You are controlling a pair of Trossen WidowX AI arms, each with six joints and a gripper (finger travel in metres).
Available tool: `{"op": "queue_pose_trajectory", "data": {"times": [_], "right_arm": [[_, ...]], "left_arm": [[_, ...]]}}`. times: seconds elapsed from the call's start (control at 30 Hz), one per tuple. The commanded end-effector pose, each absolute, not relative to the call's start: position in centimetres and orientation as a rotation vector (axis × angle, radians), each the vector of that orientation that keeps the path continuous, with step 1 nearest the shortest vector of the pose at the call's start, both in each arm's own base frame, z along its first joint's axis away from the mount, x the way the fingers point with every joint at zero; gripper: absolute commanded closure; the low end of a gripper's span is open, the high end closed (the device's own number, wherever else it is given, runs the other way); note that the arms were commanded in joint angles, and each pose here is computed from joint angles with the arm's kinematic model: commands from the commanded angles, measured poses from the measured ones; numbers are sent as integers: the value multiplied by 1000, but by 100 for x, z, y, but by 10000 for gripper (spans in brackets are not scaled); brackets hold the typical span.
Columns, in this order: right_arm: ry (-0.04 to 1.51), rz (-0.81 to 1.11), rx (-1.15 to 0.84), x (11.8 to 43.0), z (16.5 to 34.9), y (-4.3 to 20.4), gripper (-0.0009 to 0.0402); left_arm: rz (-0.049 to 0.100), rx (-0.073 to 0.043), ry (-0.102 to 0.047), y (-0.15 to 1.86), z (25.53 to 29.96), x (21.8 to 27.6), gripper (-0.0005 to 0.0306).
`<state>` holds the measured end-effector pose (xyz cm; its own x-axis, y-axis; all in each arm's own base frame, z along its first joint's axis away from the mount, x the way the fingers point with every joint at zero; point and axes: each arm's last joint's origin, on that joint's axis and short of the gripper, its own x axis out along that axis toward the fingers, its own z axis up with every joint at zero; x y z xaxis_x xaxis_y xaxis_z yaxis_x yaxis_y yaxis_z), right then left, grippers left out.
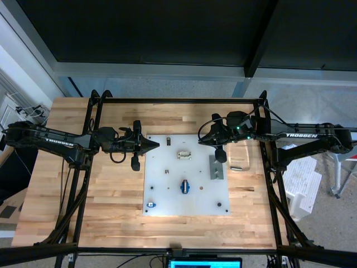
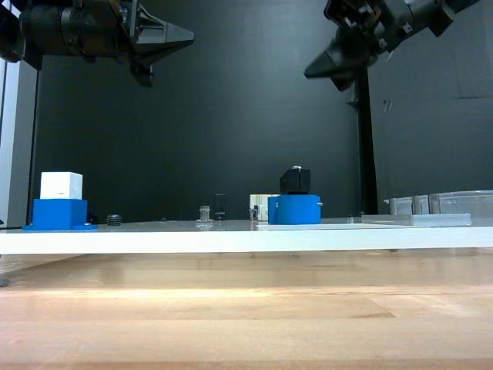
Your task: Remove the 16mm cylinder and place in the container
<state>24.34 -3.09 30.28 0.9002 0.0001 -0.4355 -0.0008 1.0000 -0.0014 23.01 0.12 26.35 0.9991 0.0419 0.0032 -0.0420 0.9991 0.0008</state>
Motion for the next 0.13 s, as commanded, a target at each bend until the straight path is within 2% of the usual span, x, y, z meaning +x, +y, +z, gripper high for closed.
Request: {"op": "queue_pose_trajectory", "data": {"times": [0.03, 0.13], "right_arm": [[372, 5, -1, 2473, 3040, -274, 392], [308, -22, 29, 2492, 3012, -275, 389]], "left_arm": [[42, 1, -3, 12, 2635, 2302, 300], [42, 1, -3, 12, 2634, 2302, 300]]}}
